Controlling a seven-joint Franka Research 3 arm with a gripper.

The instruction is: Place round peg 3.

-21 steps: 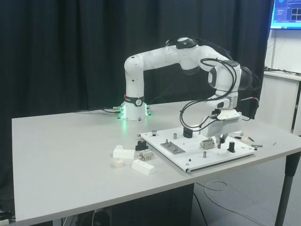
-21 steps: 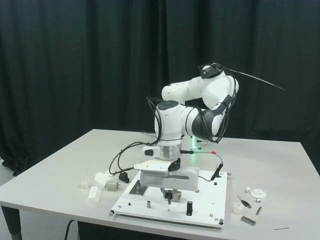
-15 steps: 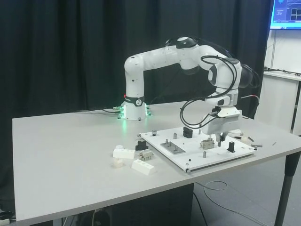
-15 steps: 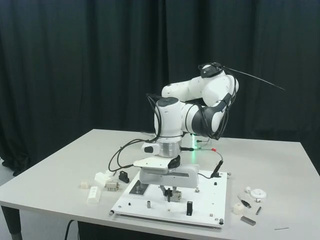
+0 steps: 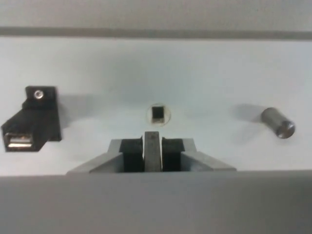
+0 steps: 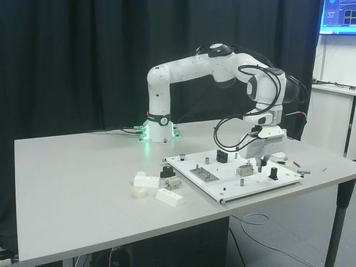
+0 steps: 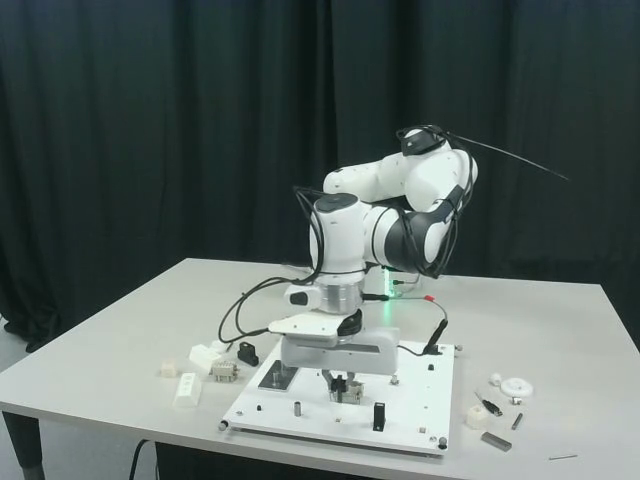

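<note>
Grey peg clamped upright in pincer, hanging just above white board. Square hole at 12 o'clock from peg. Judgement: centre over hole, keep vertical, lower slowly, then release.

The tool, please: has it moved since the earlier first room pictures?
Yes. The tool has risen, judged against the white board, which has stayed put: its white housing now sits higher above the board's fixtures than before.
</note>
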